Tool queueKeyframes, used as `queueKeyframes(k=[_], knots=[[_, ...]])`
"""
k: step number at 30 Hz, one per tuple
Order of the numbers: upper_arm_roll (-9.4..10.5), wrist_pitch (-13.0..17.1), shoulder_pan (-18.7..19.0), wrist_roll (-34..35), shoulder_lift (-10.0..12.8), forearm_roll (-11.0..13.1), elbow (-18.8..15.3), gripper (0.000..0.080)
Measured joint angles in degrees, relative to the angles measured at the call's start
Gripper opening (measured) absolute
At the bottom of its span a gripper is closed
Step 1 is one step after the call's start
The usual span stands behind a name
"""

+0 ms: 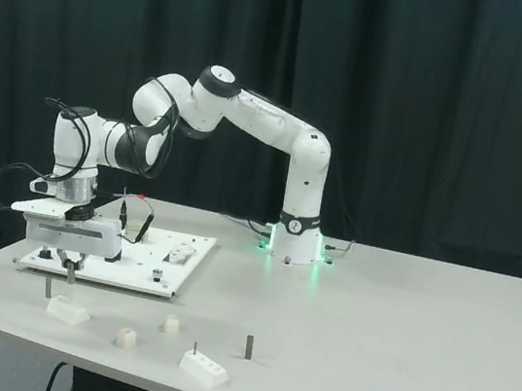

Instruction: Insert round peg 4.

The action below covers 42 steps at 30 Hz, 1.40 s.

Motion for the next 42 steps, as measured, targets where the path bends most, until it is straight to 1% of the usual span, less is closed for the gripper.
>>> queueKeyframes(k=[8, 11, 15, 25, 33, 42], knots=[[2.63, -4.0, -2.3, 0.0, 0.2, 0.0, -2.6, 0.0153], [3.5, -4.9, -3.7, 0.0, 0.6, 0.0, -4.3, 0.0153], [4.5, -5.2, -5.8, 0.3, 1.3, 0.0, -7.3, 0.0153], [6.95, -5.2, -12.4, 3.6, 3.4, 0.0, -16.0, 0.0153], [9.23, -4.5, -18.2, 7.1, 4.9, -0.2, -22.7, 0.0153], [11.41, -1.5, -24.7, 11.4, 6.5, -1.4, -29.6, 0.0153]])
